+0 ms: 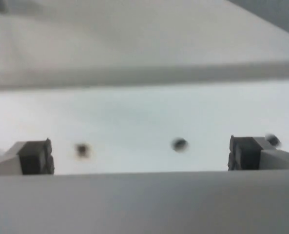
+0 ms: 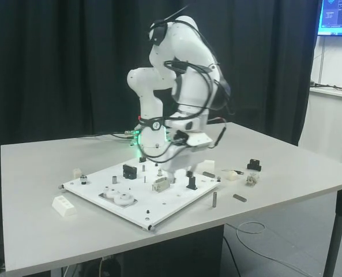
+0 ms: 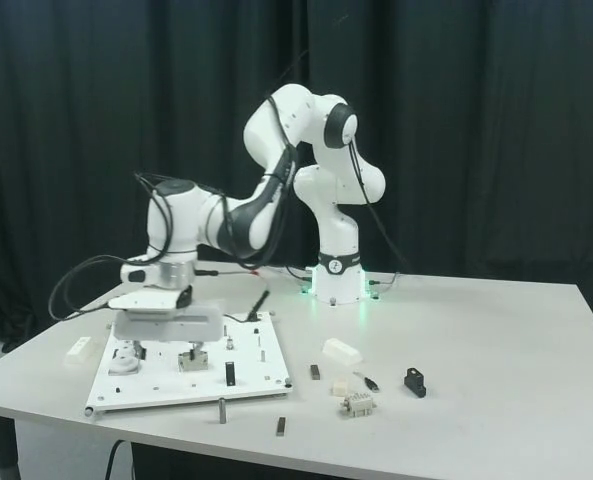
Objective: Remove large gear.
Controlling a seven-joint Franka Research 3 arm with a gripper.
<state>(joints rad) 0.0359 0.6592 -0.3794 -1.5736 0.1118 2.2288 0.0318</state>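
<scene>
The large gear (image 2: 123,200) (image 3: 122,366) is white and lies flat among the gears at the near-left corner of the white board (image 2: 159,210) (image 3: 176,392). My gripper (image 1: 140,155) (image 2: 179,169) (image 3: 166,345) hangs low over the board, well to the side of the gears, close to a grey connector (image 2: 161,184) (image 3: 188,358). It is open. In the wrist view the two fingers (image 1: 34,157) stand far apart with nothing between them, and only bare white board with small dark holes shows below. The gear does not appear in the wrist view.
On the board stand a black block (image 2: 130,171) and a black upright piece (image 2: 191,183) (image 3: 230,374). A white block (image 2: 64,205) (image 3: 78,348) lies beside the board. Loose pins (image 2: 214,199) (image 3: 281,425), a connector (image 2: 252,179) (image 3: 358,402) and a black part (image 2: 253,165) (image 3: 414,381) lie on the grey table.
</scene>
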